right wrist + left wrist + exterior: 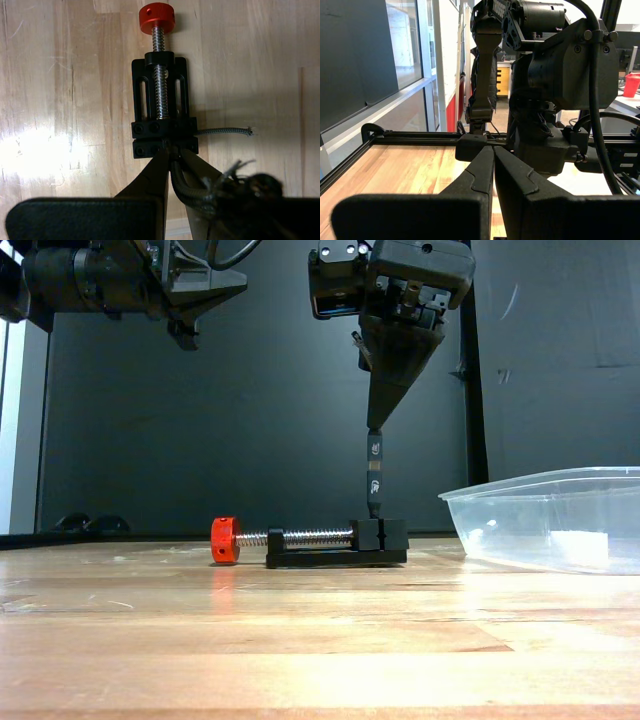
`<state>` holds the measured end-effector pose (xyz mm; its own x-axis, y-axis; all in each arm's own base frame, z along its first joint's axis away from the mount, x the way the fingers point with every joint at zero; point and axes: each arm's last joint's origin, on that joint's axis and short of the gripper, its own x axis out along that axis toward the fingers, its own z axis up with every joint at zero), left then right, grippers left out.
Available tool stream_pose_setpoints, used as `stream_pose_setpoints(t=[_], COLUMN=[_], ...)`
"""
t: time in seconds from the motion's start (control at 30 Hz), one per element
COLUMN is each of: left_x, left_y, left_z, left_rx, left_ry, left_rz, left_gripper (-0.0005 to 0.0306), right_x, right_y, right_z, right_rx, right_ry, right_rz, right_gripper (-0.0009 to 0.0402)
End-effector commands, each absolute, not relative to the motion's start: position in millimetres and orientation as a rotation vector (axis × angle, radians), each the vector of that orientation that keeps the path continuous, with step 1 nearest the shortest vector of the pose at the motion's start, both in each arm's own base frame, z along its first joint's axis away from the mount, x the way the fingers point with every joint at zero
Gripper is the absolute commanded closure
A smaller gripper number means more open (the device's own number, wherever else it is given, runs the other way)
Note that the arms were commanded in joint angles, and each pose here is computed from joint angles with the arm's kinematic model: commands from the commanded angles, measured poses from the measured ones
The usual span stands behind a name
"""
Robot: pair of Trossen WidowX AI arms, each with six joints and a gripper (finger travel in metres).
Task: Pick the USB-C connector and install on taskboard
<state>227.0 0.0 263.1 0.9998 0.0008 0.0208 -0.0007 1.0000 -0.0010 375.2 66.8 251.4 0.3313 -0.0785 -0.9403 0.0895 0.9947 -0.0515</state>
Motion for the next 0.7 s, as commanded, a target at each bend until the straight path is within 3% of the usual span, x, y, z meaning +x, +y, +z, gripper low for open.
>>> stream_pose_setpoints(t=[0.03, 0.7], left_x=[227.1, 227.1], left_y=[0.1, 0.0], left_z=[263.3, 263.3], left_rx=[-0.001, -0.001], left_ry=[-0.021, -0.021], left_rz=[0.001, 0.0], left_gripper=[0.03, 0.03], right_x=[375.0, 376.0], right_y=[66.9, 66.8], right_z=[251.2, 250.4], right_rx=[0.009, 0.003], right_ry=[1.231, 1.22], right_rz=[-0.109, -0.103], right_gripper=[0.0393, 0.0393])
